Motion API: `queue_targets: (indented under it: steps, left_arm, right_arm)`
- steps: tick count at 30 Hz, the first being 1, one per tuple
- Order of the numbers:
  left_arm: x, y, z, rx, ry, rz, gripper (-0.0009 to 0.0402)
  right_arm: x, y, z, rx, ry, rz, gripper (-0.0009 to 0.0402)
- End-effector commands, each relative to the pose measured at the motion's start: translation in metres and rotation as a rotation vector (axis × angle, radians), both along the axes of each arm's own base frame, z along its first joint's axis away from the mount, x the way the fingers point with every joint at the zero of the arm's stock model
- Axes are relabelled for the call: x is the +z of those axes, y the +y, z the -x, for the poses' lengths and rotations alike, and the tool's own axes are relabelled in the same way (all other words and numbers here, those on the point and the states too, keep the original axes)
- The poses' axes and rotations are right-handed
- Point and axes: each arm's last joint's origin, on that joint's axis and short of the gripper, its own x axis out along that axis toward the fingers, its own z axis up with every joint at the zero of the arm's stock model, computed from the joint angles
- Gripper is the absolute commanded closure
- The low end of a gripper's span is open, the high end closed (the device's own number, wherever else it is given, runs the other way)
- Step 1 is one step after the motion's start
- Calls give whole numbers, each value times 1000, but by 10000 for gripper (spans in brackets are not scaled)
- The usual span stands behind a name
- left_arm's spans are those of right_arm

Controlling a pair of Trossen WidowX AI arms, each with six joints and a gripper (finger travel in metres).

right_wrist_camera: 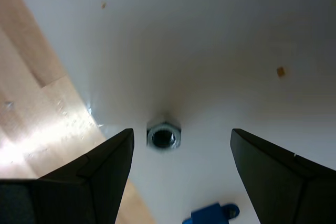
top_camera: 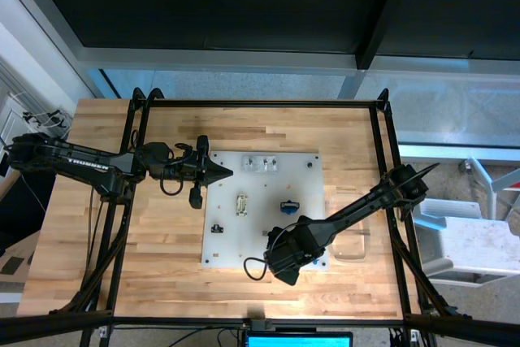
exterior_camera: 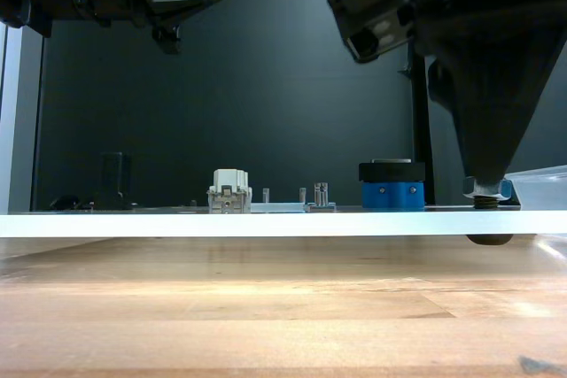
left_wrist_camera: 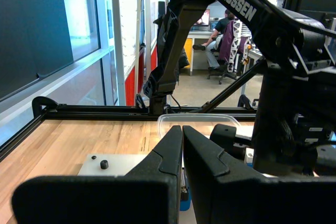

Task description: Unfasten the M12 fastener and place in the container

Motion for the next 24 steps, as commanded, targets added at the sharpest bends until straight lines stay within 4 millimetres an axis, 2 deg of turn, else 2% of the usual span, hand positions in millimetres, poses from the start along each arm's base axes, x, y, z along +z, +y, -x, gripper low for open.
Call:
queue_targets:
  steps: [1,8,24]
  left_arm:
    - [0,0,0,0,0,0,393]
    - [0,0,0,0,0,0,393]
    - [0,0,0,0,0,0,393]
  right_arm:
    - [-5,1,-2,1,-1,-3,148]
    - [-9,2,-3,8,2,-3,183]
    - [-9,2,-3,12,1,-3,352]
